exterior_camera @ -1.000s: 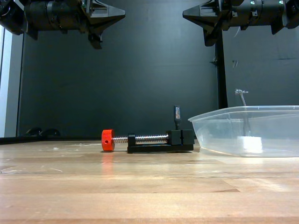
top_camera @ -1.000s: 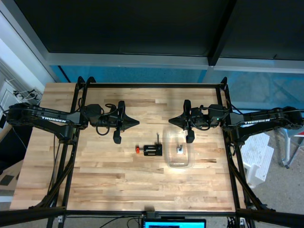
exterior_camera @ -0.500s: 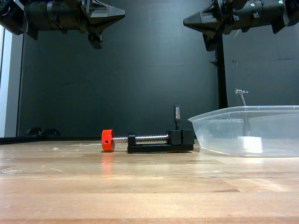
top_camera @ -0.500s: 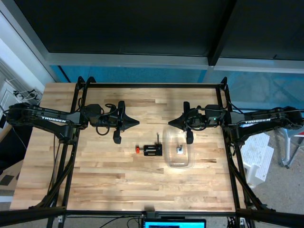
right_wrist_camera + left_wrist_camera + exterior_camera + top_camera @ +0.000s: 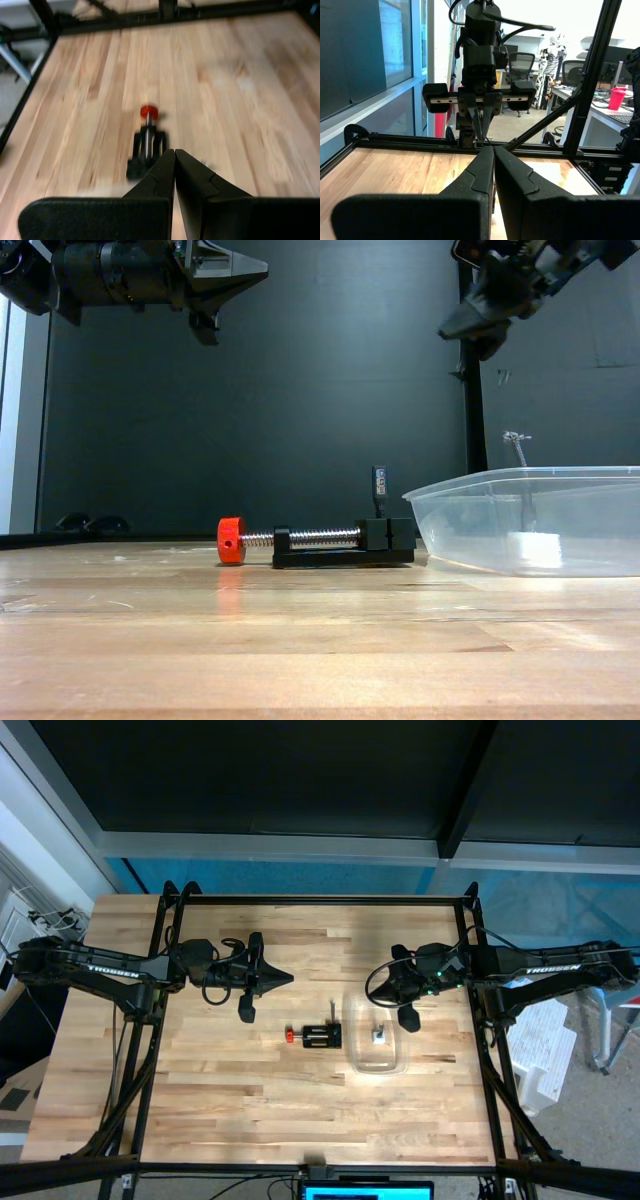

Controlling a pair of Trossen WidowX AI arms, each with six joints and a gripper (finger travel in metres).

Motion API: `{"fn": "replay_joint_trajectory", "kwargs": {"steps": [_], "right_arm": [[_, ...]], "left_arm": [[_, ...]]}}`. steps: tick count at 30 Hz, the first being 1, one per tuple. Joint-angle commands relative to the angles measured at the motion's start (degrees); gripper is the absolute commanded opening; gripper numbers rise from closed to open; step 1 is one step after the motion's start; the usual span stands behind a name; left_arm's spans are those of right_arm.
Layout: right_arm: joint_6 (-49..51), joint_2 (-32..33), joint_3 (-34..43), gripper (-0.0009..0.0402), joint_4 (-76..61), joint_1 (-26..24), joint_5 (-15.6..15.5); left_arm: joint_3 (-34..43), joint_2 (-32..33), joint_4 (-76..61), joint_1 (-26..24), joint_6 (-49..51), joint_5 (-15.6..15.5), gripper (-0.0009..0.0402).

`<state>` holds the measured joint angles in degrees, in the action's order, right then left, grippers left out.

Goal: Pick the usb-c connector and install on the hub

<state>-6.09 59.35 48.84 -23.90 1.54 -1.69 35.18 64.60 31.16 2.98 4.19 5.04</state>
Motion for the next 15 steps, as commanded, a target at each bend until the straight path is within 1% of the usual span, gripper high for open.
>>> {"fn": "replay_joint_trajectory", "kwargs": {"steps": [1, 6, 15], "right_arm": [[-0.02, 0.02, 1.53, 0.0, -5.64, 0.39, 0.11], [-1.03, 0.02, 2.67, 0.0, -10.54, 0.72, 0.09], [-1.07, 1.27, 7.1, 0.0, -25.59, 1.55, 0.11]], "left_arm": [[0.02, 0.0, 0.02, 0.0, 0.0, 0.02, 0.0], [0.02, 0.0, 0.02, 0.0, 0.0, 0.02, 0.0], [0.02, 0.0, 0.02, 0.02, 0.0, 0.02, 0.0]]}}
